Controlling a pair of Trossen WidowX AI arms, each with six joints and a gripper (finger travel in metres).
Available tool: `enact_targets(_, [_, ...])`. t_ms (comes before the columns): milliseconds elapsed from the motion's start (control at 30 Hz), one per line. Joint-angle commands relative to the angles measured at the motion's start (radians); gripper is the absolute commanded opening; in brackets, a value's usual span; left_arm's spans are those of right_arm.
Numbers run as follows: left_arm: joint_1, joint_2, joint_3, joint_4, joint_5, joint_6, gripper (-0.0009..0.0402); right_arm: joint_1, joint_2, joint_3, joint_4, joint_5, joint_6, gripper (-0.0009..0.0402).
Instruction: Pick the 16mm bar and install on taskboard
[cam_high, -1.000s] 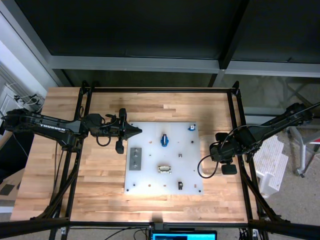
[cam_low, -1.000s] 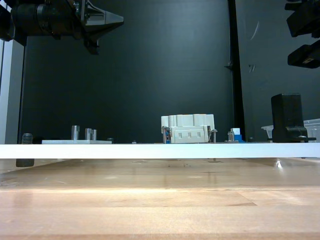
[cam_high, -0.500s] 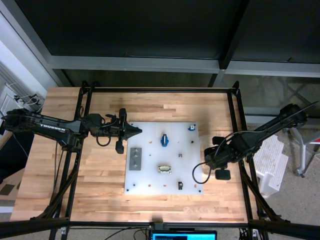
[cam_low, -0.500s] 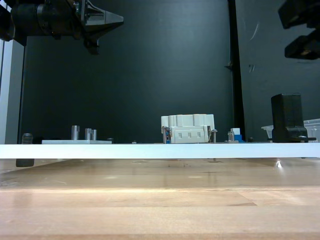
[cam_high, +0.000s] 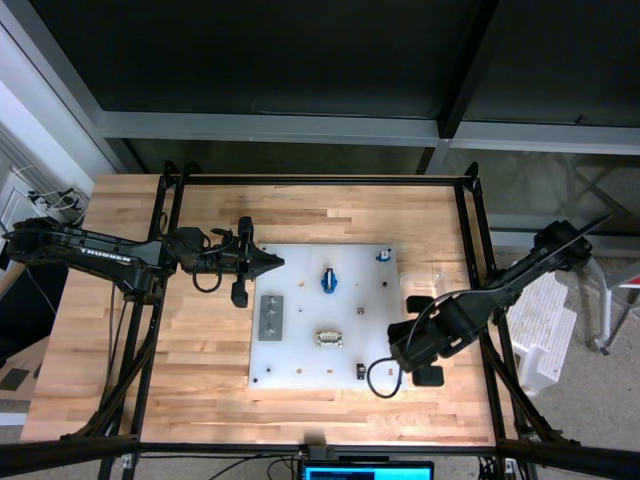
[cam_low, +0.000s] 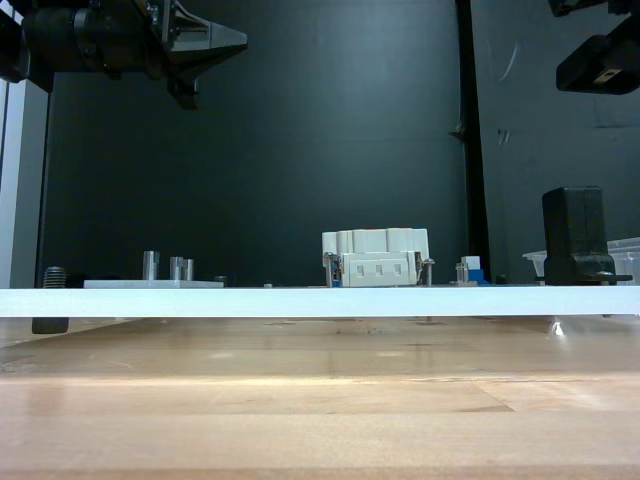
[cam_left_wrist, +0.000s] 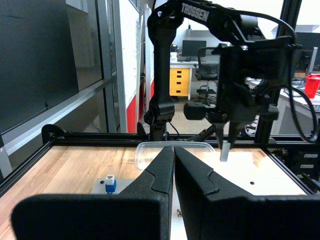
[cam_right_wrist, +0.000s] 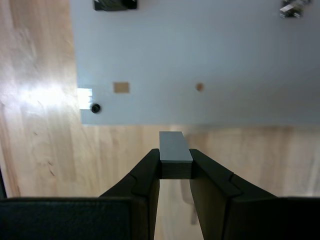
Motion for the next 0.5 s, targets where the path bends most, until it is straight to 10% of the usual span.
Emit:
enact_targets(33, [0.0,0.0,0.0,0.0,0.0,0.0,0.0,0.015,0.037,0.027,0.01,0.002,0.006,0.0])
enact_targets(500, [0.0,0.0,0.0,0.0,0.0,0.0,0.0,0.066,0.146,0.081,0.058,0.037,0.06,0.0])
